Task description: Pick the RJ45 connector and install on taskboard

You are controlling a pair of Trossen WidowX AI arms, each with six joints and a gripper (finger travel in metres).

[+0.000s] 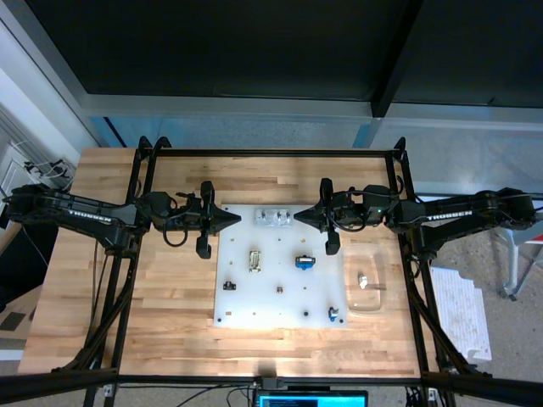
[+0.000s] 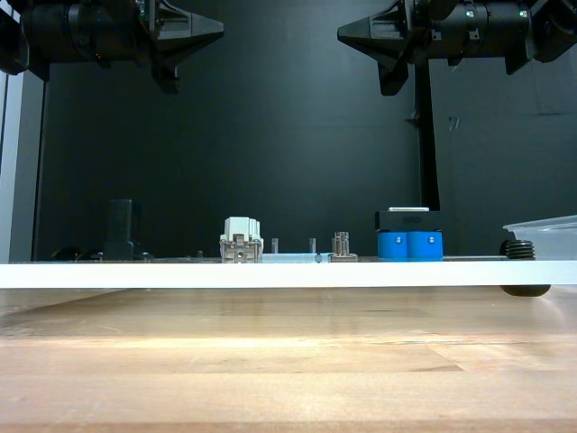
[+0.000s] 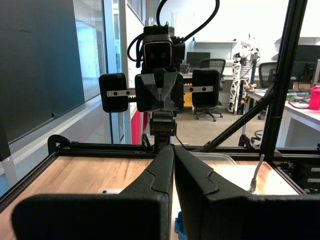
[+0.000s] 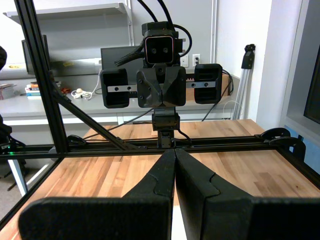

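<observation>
The blue jack (image 1: 334,315) sits at the near right corner of the white board (image 1: 254,309); its top looks pale and grey, and I cannot tell whether the connector is in it. The clear tray (image 1: 377,292) right of the board holds a pale block (image 1: 363,280), with no cable visible running off it. A thin grey strand (image 3: 257,172) stands slanted beside the tray in the left wrist view. My left gripper (image 1: 237,219) and right gripper (image 1: 298,216) hover shut and empty over the board's far part, tips facing each other, high above it (image 2: 220,32) (image 2: 341,34).
The board carries a cream socket (image 1: 254,261), a blue-and-black part (image 1: 304,261) and small fittings at the far edge (image 1: 275,219). A black frame (image 1: 405,254) surrounds the wooden table. A laptop (image 1: 310,397) sits at the near edge.
</observation>
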